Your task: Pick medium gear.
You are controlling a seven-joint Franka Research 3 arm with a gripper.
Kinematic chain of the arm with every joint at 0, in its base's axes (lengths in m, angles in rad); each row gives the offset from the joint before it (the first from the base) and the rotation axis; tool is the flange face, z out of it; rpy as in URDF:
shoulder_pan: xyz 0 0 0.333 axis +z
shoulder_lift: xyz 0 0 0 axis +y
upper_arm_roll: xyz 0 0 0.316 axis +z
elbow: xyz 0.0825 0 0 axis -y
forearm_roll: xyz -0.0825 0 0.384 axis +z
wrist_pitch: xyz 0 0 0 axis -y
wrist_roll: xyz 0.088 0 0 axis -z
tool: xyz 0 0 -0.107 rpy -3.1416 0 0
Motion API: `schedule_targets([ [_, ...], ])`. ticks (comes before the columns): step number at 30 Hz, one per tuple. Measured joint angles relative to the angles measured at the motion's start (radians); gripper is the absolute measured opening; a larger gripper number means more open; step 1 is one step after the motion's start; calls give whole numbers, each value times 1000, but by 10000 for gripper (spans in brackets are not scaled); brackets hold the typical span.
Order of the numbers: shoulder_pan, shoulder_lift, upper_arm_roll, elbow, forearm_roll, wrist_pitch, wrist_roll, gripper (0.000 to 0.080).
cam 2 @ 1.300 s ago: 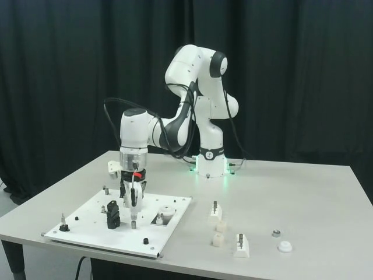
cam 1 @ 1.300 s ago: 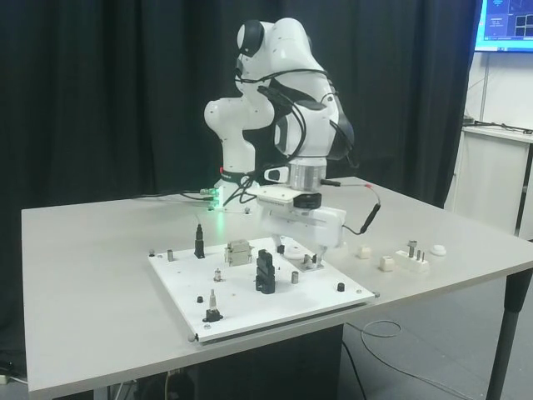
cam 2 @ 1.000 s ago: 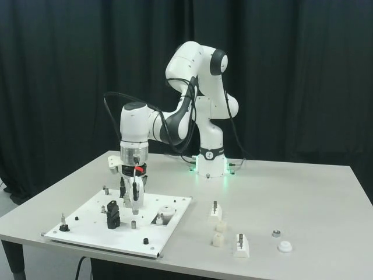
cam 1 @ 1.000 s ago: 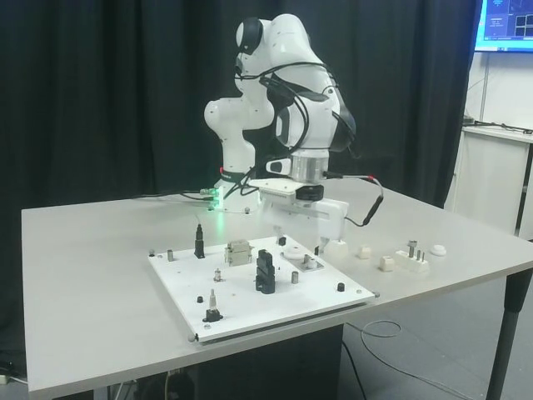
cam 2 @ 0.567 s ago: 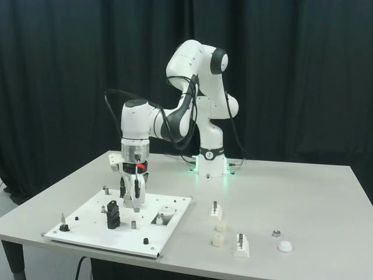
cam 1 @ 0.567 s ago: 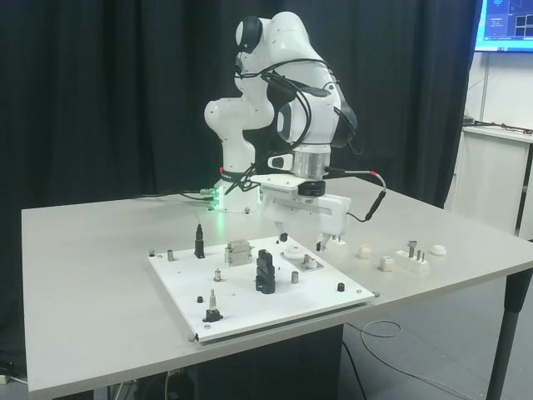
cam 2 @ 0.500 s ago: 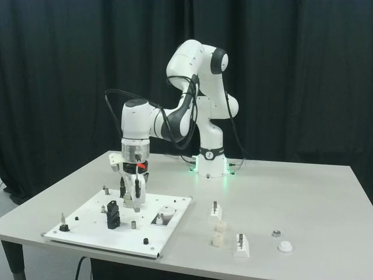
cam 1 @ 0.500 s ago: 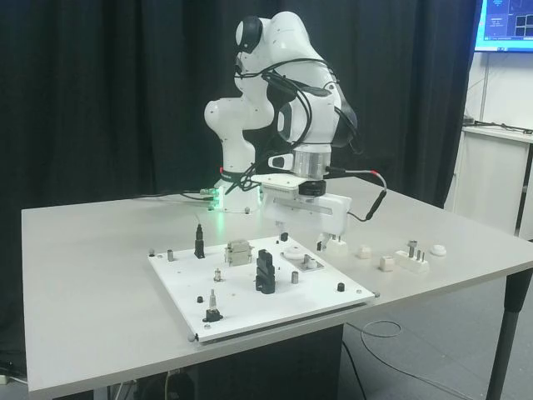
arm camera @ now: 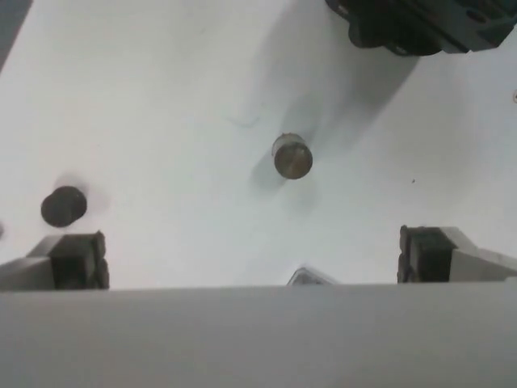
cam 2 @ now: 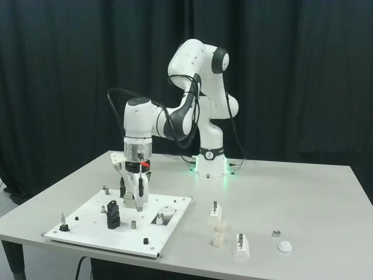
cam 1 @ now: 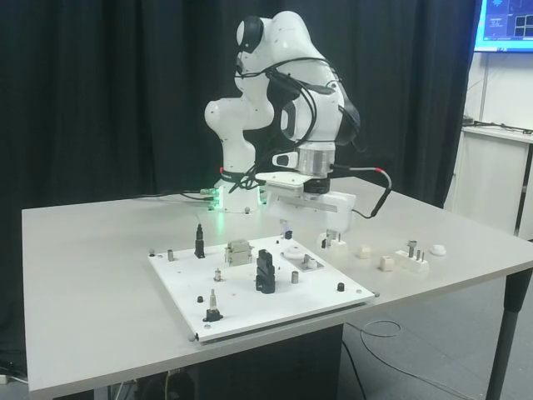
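Observation:
My gripper (cam 1: 305, 235) (cam 2: 133, 202) hangs open and empty above the white board (cam 1: 250, 304) (cam 2: 87, 226). In the wrist view the gripper (arm camera: 252, 259) has its fingertips (arm camera: 77, 260) far apart, and a short grey peg (arm camera: 292, 156) stands on the board below them. A white round gear (cam 1: 293, 251) (cam 2: 167, 211) lies on the board just beside and below the gripper, untouched. Another white round gear (cam 1: 437, 249) (cam 2: 284, 247) lies on the grey table far from the arm. I cannot tell which gear is the medium one.
A black clamp block (cam 1: 265, 272) (cam 2: 112, 214) (arm camera: 412, 24) and several pegs and small black knobs (arm camera: 64, 206) stand on the board. White blocks with pins (cam 1: 411, 258) (cam 2: 240, 245) and small white pieces (cam 1: 387, 262) sit on the table past the board's edge.
The gripper has risen from close above the grey peg on the board and shifted slightly towards the arm's base. It holds nothing; nothing on the board moved.

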Motion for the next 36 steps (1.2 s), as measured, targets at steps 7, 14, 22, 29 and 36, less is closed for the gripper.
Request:
schedule_targets([
  [7, 2, -4, 0, 0, -11, -4, 0, 800],
  [14, 6, -8, 0, 1, -38, -9, -11, 800],
  [22, 7, -9, 0, 2, -44, -11, -17, 800],
  [29, 7, -10, 0, 2, -45, -12, -17, 800],
  [36, 7, -16, 0, 2, -45, -19, -17, 800],
])
